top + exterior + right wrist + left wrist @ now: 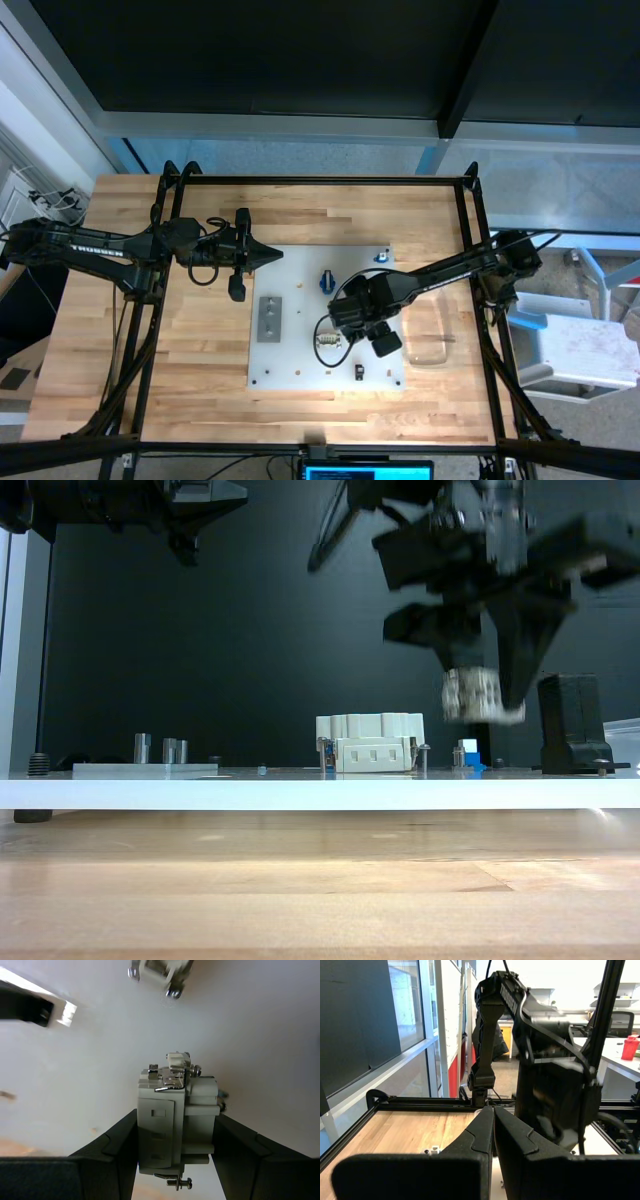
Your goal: Pick the HAN10E connector and install in the HAN10E hub
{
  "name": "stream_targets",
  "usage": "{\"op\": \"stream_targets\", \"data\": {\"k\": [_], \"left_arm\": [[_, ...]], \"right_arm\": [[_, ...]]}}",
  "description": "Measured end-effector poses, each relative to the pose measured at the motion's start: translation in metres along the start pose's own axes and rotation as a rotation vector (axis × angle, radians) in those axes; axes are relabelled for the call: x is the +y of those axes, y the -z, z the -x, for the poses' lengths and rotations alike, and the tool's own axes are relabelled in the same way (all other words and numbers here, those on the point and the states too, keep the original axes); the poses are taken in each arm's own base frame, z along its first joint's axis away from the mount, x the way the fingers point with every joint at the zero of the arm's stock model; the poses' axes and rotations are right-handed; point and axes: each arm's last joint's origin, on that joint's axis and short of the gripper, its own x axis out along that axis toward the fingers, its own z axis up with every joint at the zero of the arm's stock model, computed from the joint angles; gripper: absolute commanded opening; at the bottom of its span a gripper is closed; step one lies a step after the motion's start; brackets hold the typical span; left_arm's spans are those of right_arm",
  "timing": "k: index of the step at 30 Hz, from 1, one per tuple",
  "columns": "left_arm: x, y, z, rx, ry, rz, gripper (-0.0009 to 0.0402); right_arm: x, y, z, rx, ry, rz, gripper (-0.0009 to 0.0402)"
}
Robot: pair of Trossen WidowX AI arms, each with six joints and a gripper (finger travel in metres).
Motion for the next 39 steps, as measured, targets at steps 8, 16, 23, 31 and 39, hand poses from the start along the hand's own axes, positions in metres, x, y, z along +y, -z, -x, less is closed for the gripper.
{"op": "stream_targets", "data": {"k": [8,16,23,31,39], "left_arm": [[0.0,0.0,0.0,-0.001,0.0,0.0,0.0],[0.0,0.0,0.0,0.0,0.0,0.0,0.0],[0.0,0.0,0.0,0.0,0.014,-0.001,0.0],[-0.005,0.012,-0.002,0.089,0.142,-0.27,0.0028],[-0.005,0.021,-0.006,0.143,0.167,-0.424,0.0125]], "right_arm": [[-0.017,-0.01,0.053,-0.089,0.007,-0.151,0.0057],[-0.045,-0.011,0.094,-0.194,-0.067,-0.28,0.0057],[-0.074,-0.004,0.104,-0.244,-0.127,-0.371,0.0057],[-0.087,0.004,0.103,-0.232,-0.162,-0.409,0.0057],[-0.098,0.0,0.107,-0.356,-0.306,-0.423,0.0057]]}}
